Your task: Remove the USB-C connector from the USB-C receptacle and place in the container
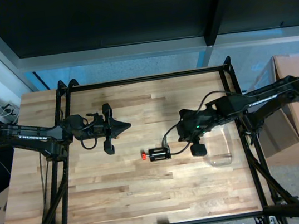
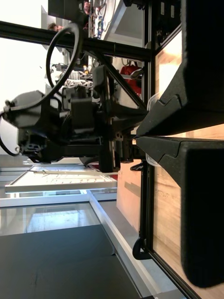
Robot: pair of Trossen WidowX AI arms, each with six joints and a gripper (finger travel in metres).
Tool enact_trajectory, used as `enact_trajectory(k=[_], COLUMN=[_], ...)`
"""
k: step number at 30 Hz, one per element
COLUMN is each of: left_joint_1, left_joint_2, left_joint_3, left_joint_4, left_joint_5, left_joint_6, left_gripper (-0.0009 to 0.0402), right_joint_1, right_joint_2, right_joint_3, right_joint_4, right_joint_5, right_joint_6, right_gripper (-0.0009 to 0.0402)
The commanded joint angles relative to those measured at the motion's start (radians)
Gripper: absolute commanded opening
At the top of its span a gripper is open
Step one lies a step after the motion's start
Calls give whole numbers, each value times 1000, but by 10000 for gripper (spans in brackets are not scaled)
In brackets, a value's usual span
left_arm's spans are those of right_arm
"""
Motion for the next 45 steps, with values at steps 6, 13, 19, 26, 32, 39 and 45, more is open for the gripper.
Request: enact_trajectory(k=[6, 13, 19, 26, 32, 39, 45], left_joint_1=[0, 0, 0, 0, 0, 0, 0], left_joint_2=[0, 0, 0, 0, 0, 0, 0], left_joint_3=[0, 0, 0, 0, 0, 0, 0], left_joint_4=[0, 0, 0, 0, 0, 0, 0], left_joint_5=[0, 0, 0, 0, 0, 0, 0], left_joint_6=[0, 0, 0, 0, 0, 0, 0], left_gripper=[0, 0, 0, 0, 0, 0, 0], right_joint_1=[22, 24, 25, 26, 26, 26, 27], right_joint_2=[190, 300, 355, 409, 430, 484, 529], right_joint_3=[287, 455, 543, 620, 624, 624, 624], right_joint_4=[-309, -474, -519, -570, -575, -563, -537], right_joint_5=[2, 54, 53, 53, 53, 53, 53], right_joint_6=[8, 16, 21, 20, 19, 14, -1], right_gripper=[2, 86, 184, 245, 257, 254, 254])
